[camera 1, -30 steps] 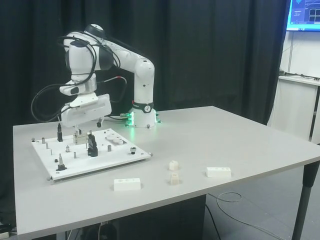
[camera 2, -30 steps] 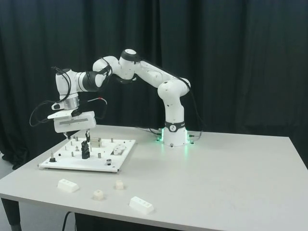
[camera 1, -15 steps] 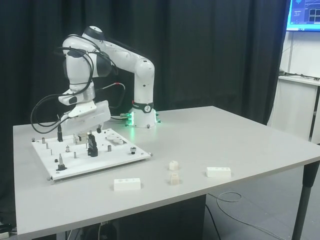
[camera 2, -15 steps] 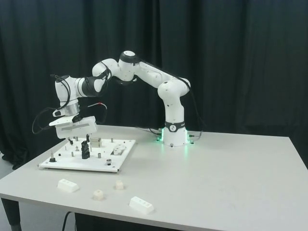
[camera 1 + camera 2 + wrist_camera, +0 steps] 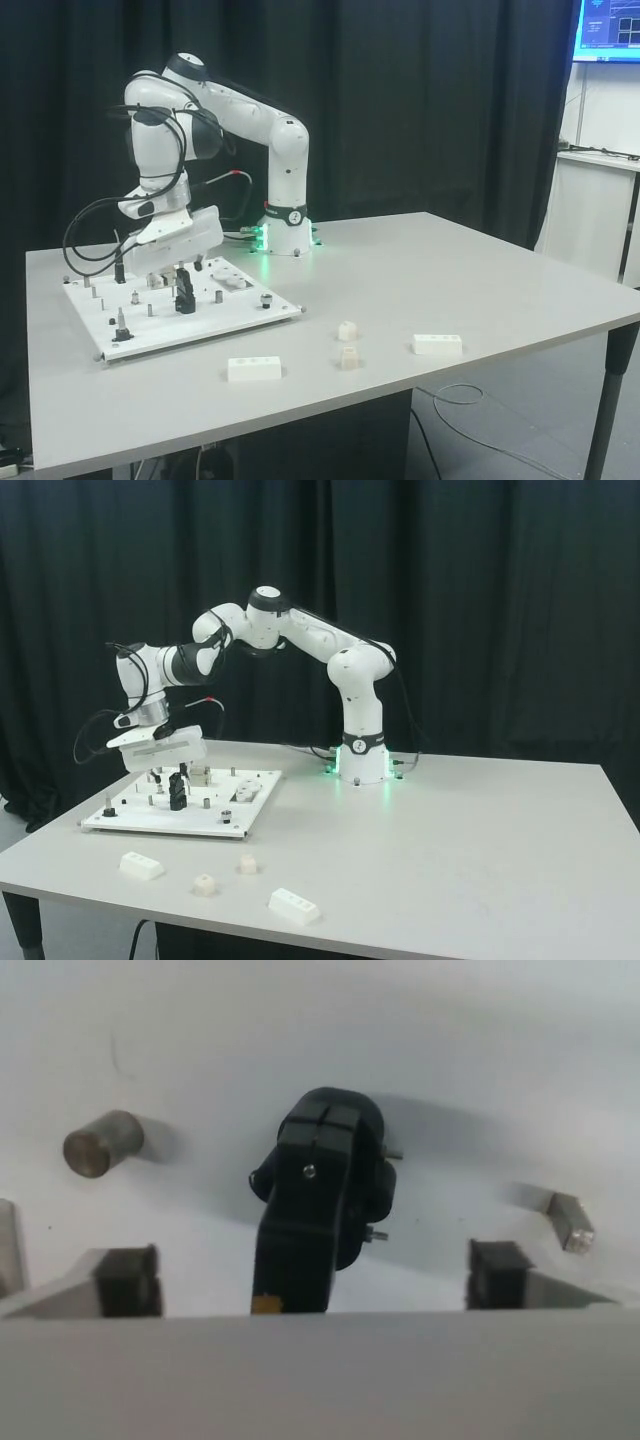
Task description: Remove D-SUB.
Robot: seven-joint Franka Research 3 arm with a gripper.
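Note:
The D-SUB (image 5: 320,1200) is a black connector standing upright on the white board (image 5: 230,318). In the wrist view it lies between my two fingertips (image 5: 125,1280), with a gap on each side. My gripper (image 5: 311,1276) is open and touches nothing. From the first room view the gripper (image 5: 180,272) hangs tilted just above the D-SUB (image 5: 185,296). The second room view shows the same, the gripper (image 5: 166,771) over the D-SUB (image 5: 177,792). The white hand hides the fingers in both room views.
A grey cylinder peg (image 5: 102,1143) and a small metal block (image 5: 570,1222) stand close by the connector. Black posts (image 5: 120,268) and other pegs crowd the board. Two white blocks (image 5: 254,368) (image 5: 437,344) and two small pieces (image 5: 347,330) lie on the grey table.
The hand has come down toward the board and tilted, ending just above the black connector. The elbow and wrist have swung slightly; nothing on the board has moved.

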